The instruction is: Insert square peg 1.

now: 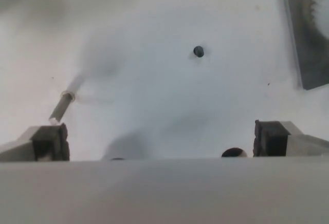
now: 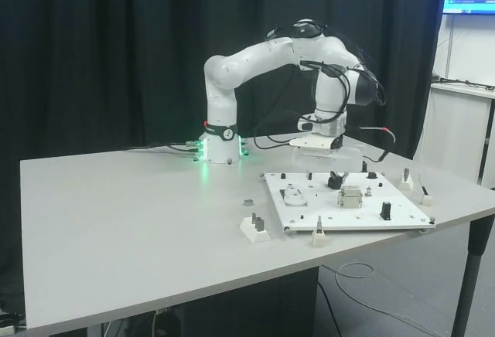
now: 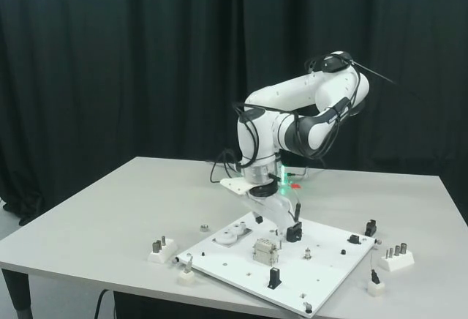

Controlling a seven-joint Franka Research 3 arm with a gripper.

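Right at the lens, the claw (image 1: 160,141) is spread wide: its two black fingertips (image 1: 49,142) stand far apart with only bare white board (image 1: 154,80) in the gap, so it grips nothing. Beneath it, out past the fingertips, a small black dot (image 1: 198,51) sits on the board. A thin grey pin (image 1: 61,106) lies aslant beyond one fingertip. Further from the claw, beyond the other fingertip, a toothed white wheel (image 1: 321,8) rests on a grey plate (image 1: 308,44).

From where I stand in the room, the white arm (image 2: 255,55) bends over from its base with the green lights (image 2: 203,151) and brings the claw (image 2: 335,180) low over the white board (image 2: 402,209) on the grey table (image 2: 116,213). I cannot tell whether the fingertips touch the board. A small grey block (image 2: 349,197) stands on the board just beside the claw.

The pegs (image 2: 257,222) stand upright in a small white holder (image 2: 255,233) off the board, on the table, well apart from the claw and on the near side of it. There are two of them, and I cannot tell which is square peg 1. From the second camera the same holder (image 3: 159,253) sits past the board's corner, far from the claw (image 3: 294,233).
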